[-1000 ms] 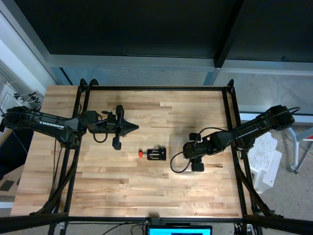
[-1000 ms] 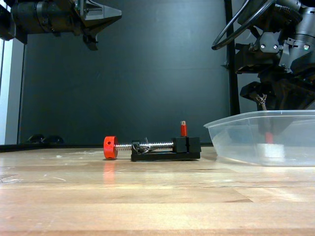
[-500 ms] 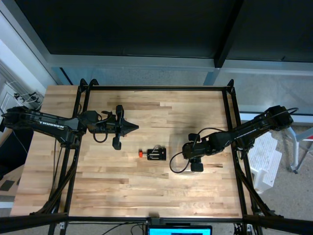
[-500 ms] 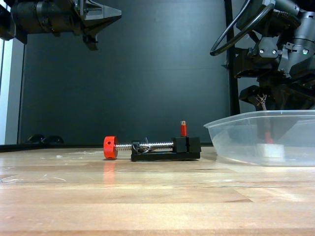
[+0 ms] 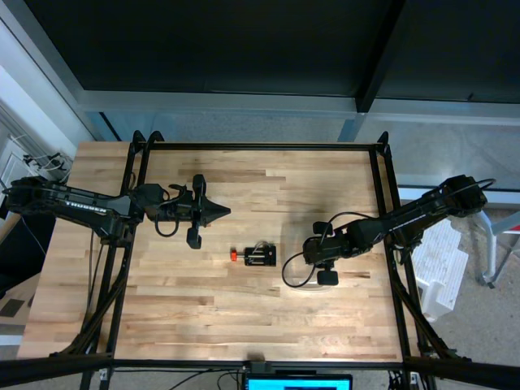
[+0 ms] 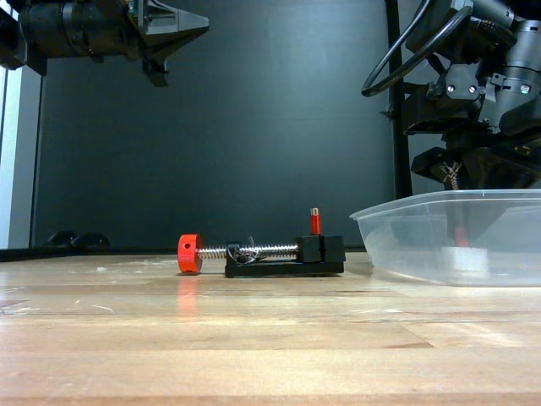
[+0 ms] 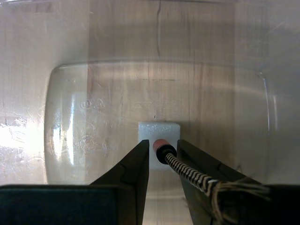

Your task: Pick the RCA connector and install on taskboard

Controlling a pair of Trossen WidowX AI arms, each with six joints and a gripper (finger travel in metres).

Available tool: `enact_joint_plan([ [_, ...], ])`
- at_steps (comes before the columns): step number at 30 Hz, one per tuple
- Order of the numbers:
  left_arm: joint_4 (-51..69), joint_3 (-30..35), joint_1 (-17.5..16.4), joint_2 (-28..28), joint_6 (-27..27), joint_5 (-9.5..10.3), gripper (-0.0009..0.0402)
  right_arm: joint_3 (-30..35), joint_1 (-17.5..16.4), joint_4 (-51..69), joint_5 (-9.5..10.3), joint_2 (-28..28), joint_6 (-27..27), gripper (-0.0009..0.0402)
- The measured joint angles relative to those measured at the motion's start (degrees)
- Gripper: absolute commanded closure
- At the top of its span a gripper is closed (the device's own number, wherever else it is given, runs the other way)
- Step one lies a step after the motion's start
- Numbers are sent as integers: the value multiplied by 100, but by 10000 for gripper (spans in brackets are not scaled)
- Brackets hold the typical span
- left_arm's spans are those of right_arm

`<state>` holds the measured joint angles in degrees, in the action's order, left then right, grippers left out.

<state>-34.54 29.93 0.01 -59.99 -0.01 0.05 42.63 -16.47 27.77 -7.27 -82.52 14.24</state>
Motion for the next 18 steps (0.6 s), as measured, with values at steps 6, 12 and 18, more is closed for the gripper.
enact_joint_plan([
  [6, 0, 0, 0, 0, 0, -2, 393, 0, 0, -20, 0, 0, 0, 355],
  [12, 0, 2, 0, 0, 0, -2, 393, 0, 0, -20, -2, 0, 2, 378],
  [18, 0, 2, 0, 0, 0, 0, 393, 0, 0, -22, -2, 0, 2, 394],
])
